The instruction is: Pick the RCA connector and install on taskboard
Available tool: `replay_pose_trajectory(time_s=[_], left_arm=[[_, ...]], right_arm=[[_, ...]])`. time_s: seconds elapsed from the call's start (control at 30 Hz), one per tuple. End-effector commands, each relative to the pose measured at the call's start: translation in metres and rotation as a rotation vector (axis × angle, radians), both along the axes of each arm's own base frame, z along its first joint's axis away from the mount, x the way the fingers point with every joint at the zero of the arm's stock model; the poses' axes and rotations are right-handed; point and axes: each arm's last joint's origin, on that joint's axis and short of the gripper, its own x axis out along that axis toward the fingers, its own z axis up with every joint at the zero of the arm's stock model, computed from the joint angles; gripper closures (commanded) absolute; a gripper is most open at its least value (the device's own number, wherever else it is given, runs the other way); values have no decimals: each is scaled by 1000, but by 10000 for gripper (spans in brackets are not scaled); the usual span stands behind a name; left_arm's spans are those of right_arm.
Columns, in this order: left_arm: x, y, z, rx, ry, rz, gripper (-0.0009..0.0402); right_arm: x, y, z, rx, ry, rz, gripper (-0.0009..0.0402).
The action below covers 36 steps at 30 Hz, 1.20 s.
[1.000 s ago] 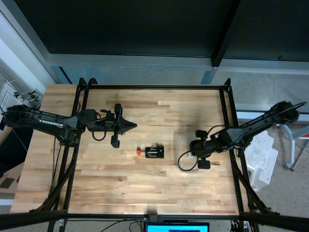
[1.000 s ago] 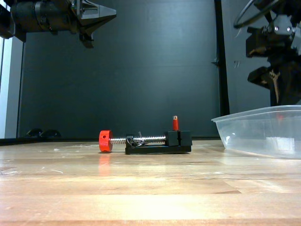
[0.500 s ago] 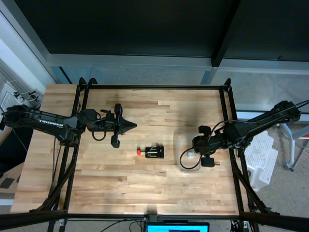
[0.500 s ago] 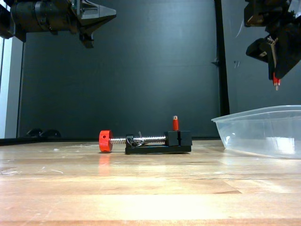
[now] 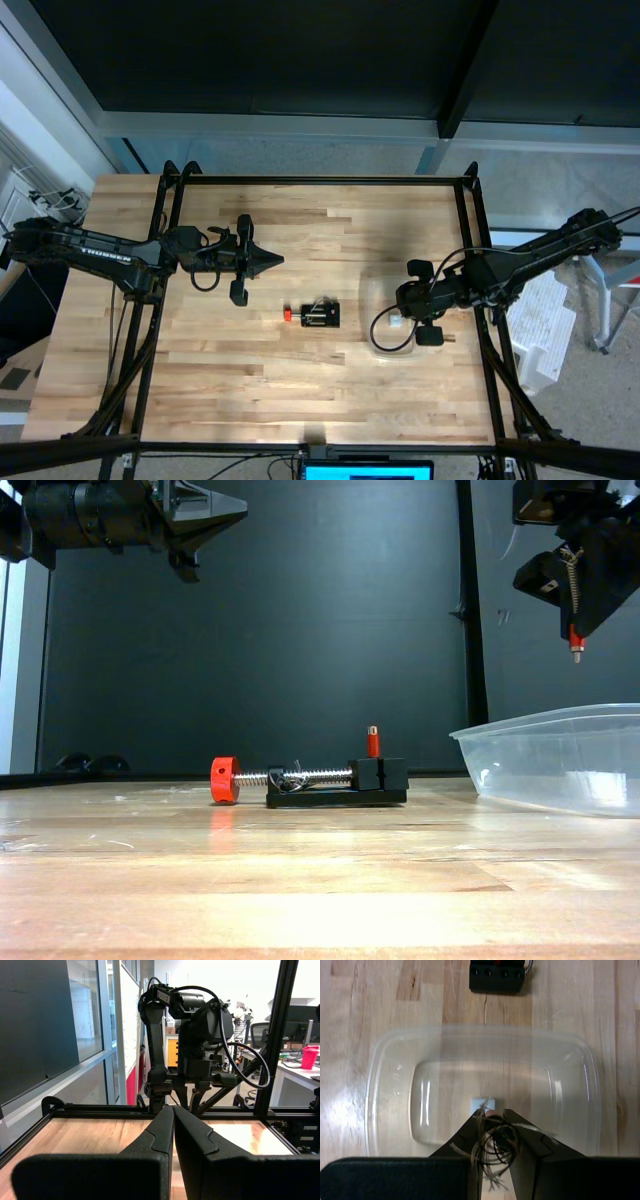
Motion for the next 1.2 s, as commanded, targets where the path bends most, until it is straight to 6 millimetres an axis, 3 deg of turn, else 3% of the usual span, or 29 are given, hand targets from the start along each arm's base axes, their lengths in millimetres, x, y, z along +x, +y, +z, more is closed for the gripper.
replay_pose_trajectory(time_s=[0.03, 0.47, 1.2], left_arm=[[0, 0, 0, 0, 0, 0, 393], [0, 0, 0, 0, 0, 0, 393], [0, 0, 0, 0, 0, 0, 393]], right_arm=[[8, -1, -1, -8, 6, -4, 389], [58, -9, 1, -30, 4, -48, 389], [146, -1, -11, 1, 36, -64, 389]])
